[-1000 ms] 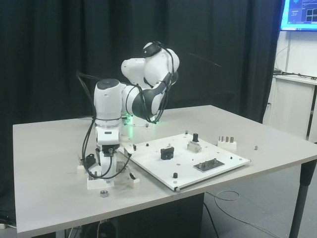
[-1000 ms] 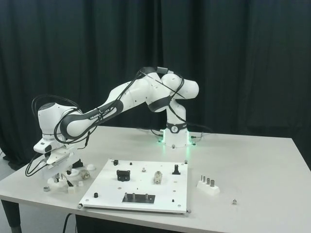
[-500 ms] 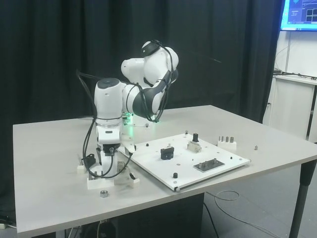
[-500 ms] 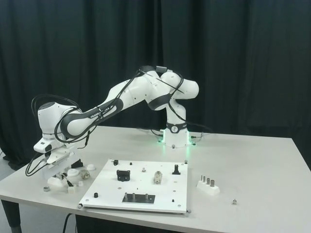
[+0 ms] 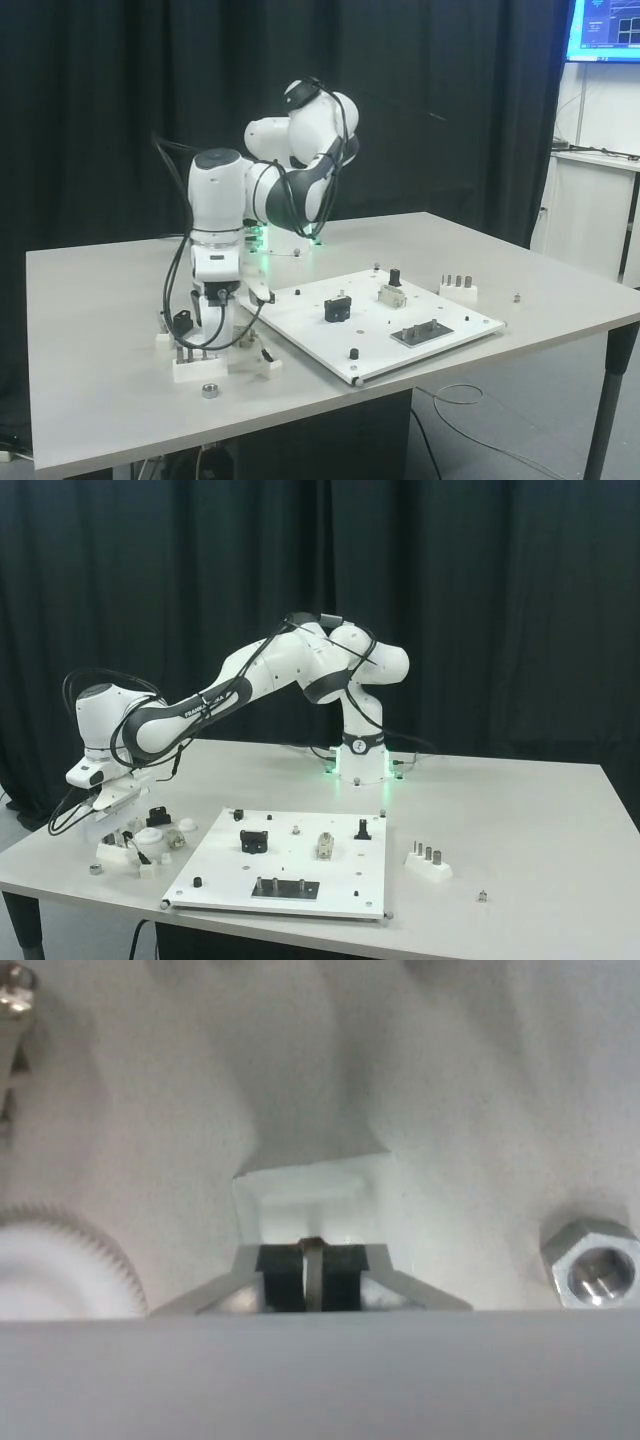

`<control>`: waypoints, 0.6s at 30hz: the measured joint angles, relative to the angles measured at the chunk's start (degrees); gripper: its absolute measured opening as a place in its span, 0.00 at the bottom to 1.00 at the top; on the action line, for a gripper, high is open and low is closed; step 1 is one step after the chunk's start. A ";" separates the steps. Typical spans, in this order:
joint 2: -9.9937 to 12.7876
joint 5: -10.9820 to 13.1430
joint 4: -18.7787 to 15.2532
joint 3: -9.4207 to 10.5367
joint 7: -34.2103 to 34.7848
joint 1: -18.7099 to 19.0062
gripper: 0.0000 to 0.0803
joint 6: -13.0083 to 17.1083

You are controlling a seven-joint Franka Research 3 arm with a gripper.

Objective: Pick square peg 1.

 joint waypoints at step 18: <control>-2.97 -1.75 0.07 0.06 0.00 -0.37 0.04 -0.90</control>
